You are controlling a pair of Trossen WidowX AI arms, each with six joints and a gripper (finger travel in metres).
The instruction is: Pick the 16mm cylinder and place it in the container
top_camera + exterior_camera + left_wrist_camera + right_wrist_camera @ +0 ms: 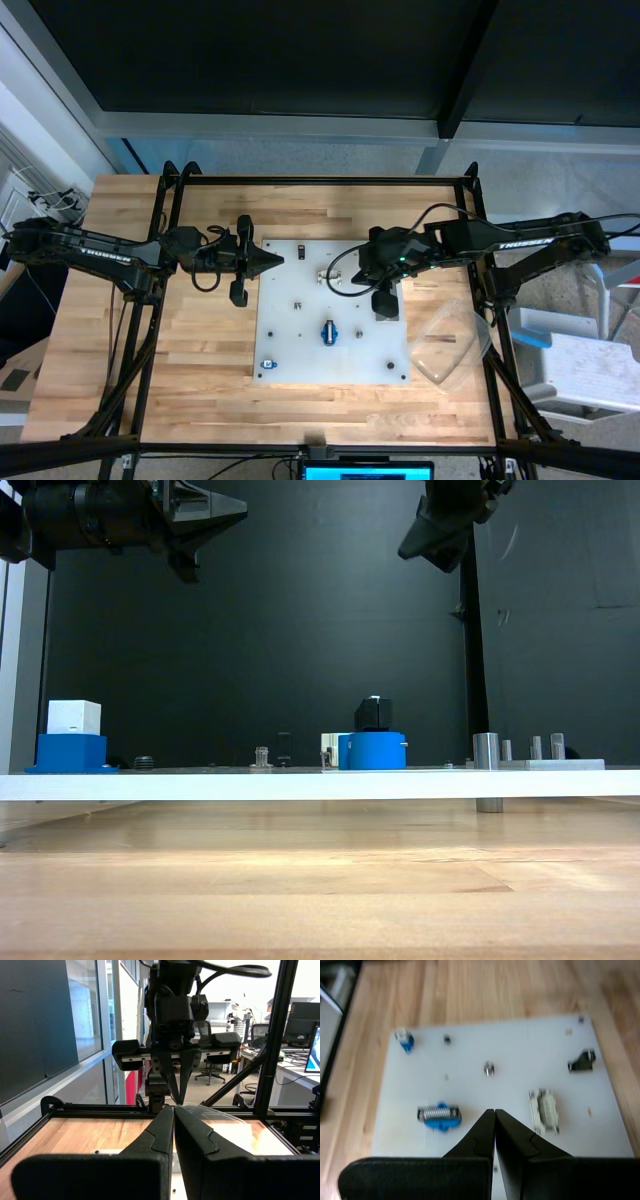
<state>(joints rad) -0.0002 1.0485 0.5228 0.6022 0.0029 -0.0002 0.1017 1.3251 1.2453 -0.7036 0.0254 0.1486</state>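
Observation:
A short grey metal peg that I take for the 16mm cylinder (486,750) stands upright at the right end of the white board (300,345), beside thinner pegs on a grey block (560,764). In the high view I cannot pick the cylinder out. The container (447,345), a clear shallow tray, lies on the wood just right of the board. My right gripper (385,305) hangs well above the board's right half, pointing down, shut and holding nothing (494,1110). My left gripper (272,258) hovers at the board's far left edge, level, shut and holding nothing (174,1107).
On the board stand a blue upright part (328,332), a small blue-and-white piece (266,364) near the front left corner, a white connector (543,1110) and a black clip (582,1061). A black frame rail (320,180) runs around the table.

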